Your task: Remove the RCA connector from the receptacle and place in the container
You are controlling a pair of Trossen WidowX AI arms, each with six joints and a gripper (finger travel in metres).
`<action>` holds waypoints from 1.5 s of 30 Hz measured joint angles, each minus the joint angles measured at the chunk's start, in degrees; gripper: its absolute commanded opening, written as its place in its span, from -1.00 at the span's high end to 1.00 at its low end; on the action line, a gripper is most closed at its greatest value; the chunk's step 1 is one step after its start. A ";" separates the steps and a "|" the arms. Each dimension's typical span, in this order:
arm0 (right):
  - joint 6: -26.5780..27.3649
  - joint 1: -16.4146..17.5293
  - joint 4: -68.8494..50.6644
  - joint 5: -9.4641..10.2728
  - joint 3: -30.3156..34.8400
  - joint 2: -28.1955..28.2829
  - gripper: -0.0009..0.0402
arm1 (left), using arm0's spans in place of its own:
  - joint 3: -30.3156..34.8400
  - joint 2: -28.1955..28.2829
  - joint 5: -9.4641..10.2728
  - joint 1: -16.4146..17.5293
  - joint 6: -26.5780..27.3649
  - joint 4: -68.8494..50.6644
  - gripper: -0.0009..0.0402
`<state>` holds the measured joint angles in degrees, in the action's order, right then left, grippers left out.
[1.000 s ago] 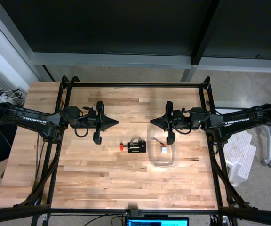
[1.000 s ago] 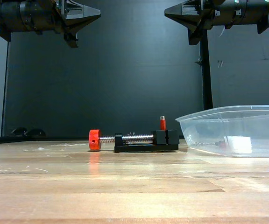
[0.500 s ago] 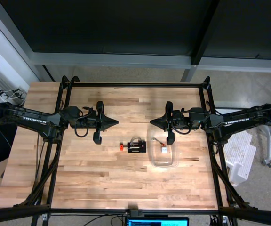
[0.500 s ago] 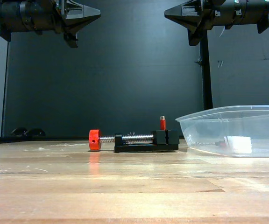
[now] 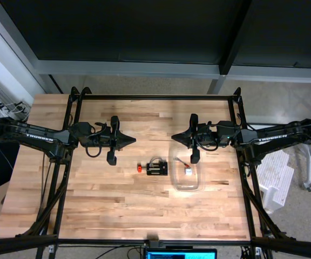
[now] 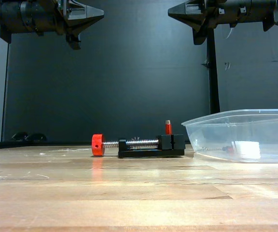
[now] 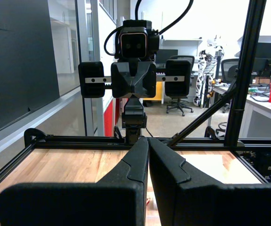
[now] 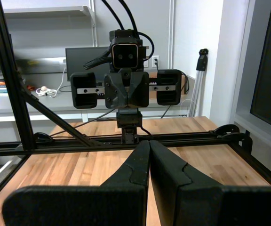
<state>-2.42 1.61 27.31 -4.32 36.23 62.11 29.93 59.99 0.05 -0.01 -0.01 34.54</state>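
The RCA connector [image 5: 183,162], a small red piece with a thin lead, lies inside the clear container [image 5: 198,186] beside a white block [image 5: 189,171]. Through the tray wall in the low view it is a red spot [image 6: 229,150] next to the block [image 6: 247,149]. The black vise [image 5: 156,169] with its red knob [image 6: 97,144] holds only a short red stub [image 6: 168,127], and no cable rises from it. My right gripper [image 5: 173,138] hangs shut and empty, high above the table beyond the tray. My left gripper [image 5: 134,140] hangs shut and empty at the same height, facing it.
A black frame [image 5: 155,97] borders the table's far and side edges. In each wrist view the opposite arm's gripper shows head-on, the right arm [image 7: 136,70] and the left arm [image 8: 126,87].
The right gripper has drifted slightly up and to the left. The left arm, vise and tray contents have not moved.
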 measured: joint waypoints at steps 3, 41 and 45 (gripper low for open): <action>-0.02 -0.46 -0.04 0.76 -0.61 0.00 0.96 | 0.02 0.02 0.00 0.00 0.00 0.00 0.96; -1.14 -2.36 0.33 2.86 -0.76 0.02 0.96 | 0.02 0.02 0.00 0.00 0.00 0.00 0.96; -1.14 -2.36 -0.02 2.86 -0.76 0.02 0.96 | 0.00 0.00 -0.02 0.00 0.00 -0.02 0.96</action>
<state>-3.55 -0.75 27.29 -1.45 35.46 62.13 29.93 59.99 0.03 -0.01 -0.01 34.52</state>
